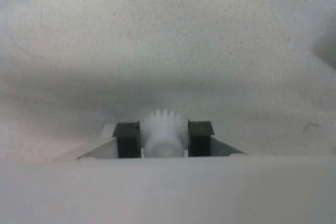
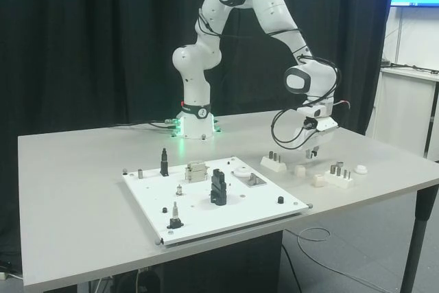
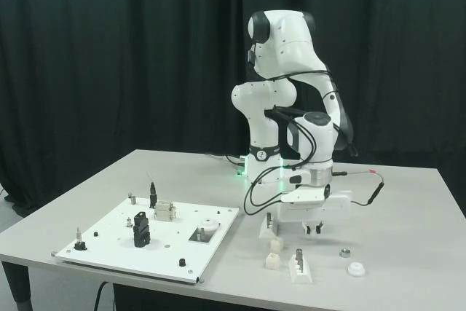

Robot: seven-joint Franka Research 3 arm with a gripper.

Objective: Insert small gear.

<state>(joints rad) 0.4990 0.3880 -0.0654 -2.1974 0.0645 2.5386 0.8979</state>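
Observation:
A small white gear [image 1: 164, 129] sits clamped between the two black fingertips in the wrist view, its teeth showing above its hub. My gripper [image 1: 164, 139] is shut on it and hangs a little above the bare grey table. In the first room view the gripper [image 2: 311, 151] hovers at the right of the table, above the small white parts [image 2: 300, 170] lying there. In the second room view the gripper [image 3: 313, 228] is to the right of the white assembly board [image 3: 156, 242], well apart from it.
The white assembly board [image 2: 219, 197] carries black fixtures [image 2: 218, 186], pegs and a white round gear [image 2: 241, 172]. White holder blocks [image 2: 276, 163] [image 2: 339, 176] with grey pins lie near the gripper. A white ring [image 3: 356, 269] and a small grey part [image 3: 345, 253] lie near the table's front edge.

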